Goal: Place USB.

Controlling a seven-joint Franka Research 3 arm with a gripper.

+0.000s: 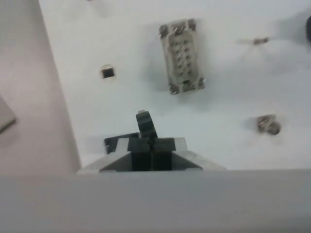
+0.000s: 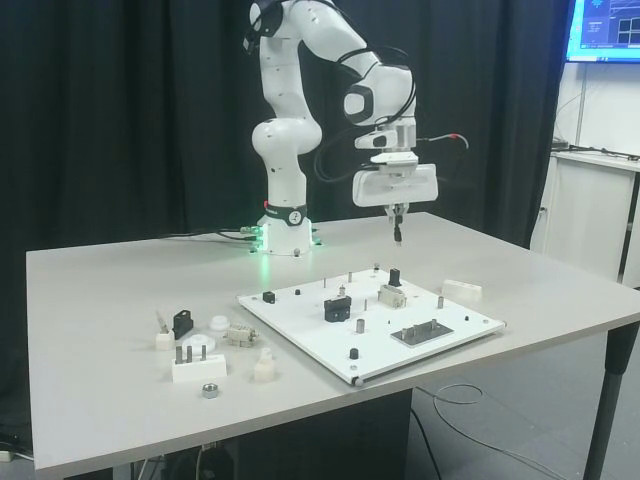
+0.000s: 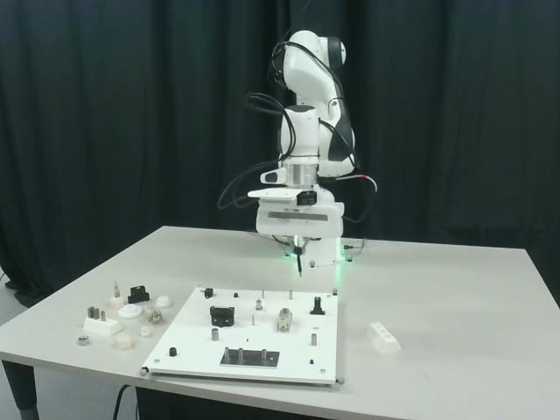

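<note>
Wrist view | tool [image 1: 151,141] closed on black USB [image 1: 145,124] | arm raised above white board [image 2: 400,345]

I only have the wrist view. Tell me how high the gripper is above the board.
Observer: The gripper hangs well above the white board, and the USB plug it holds touches nothing.
Operator: Report anything on the table off the board.
Observer: A white block lies on the grey table beside the board, apart from it.
Operator: Now check the opposite side.
Observer: A cluster of small loose parts lies there.
</note>
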